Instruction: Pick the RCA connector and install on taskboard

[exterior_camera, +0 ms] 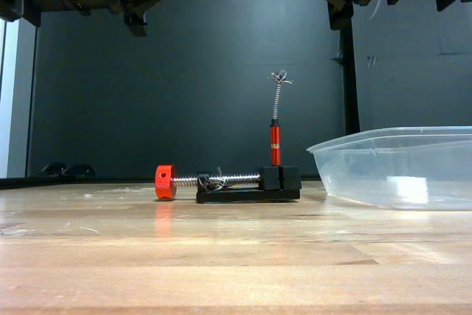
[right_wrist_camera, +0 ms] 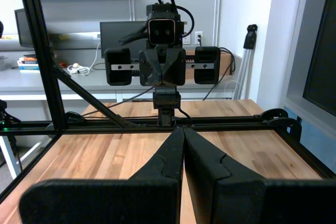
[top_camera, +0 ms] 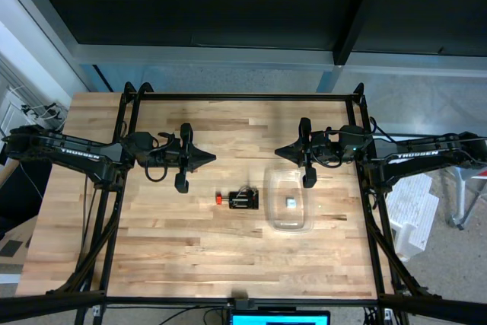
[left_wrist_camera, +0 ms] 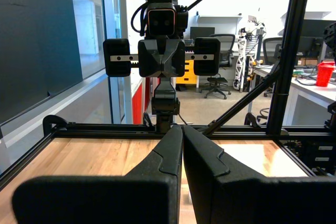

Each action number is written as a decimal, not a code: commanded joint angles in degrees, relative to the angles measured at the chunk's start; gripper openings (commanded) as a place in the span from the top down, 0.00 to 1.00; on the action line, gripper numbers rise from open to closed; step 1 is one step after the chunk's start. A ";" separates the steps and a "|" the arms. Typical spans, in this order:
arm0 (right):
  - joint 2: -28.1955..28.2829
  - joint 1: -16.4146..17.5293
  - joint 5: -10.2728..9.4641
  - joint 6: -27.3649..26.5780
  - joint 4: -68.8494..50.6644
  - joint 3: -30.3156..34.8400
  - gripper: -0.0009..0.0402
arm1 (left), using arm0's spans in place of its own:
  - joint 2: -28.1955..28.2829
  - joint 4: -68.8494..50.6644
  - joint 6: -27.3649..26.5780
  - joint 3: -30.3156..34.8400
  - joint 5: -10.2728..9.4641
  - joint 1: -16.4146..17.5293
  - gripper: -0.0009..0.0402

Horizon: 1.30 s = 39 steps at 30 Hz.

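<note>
**On the vise (exterior_camera: 280,178): connector (exterior_camera: 274,142) in place**

The red connector stands upright on the black vise, and nothing holds it. Only the white block (top_camera: 290,202) sits in the clear tray (exterior_camera: 369,175). The job looks done. Up high, the left gripper (left_wrist_camera: 182,129) and right gripper (right_wrist_camera: 184,130) are both pinched closed, holding nothing.

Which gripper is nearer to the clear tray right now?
Right. The right gripper hangs high just behind the tray; the left gripper hangs farther off, past the vise.
</note>
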 commanded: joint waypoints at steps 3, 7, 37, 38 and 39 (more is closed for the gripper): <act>0.04 0.00 0.26 0.20 -0.37 -0.07 0.98 | 0.00 -0.02 0.00 0.00 0.02 0.00 0.98; 0.04 0.00 0.26 0.28 -0.33 -0.07 0.98 | 0.00 0.00 0.02 0.00 0.02 0.02 0.98; 0.04 0.02 0.24 0.28 -1.01 -0.07 0.98 | 0.00 0.00 0.00 0.00 0.02 0.00 0.98; 0.04 0.00 0.24 0.31 -1.16 -0.07 0.98 | 0.00 0.00 0.00 0.00 0.02 0.00 0.98; 0.04 0.00 0.24 0.28 -1.42 -0.07 0.98 | 0.00 0.00 0.02 0.00 0.02 0.00 0.98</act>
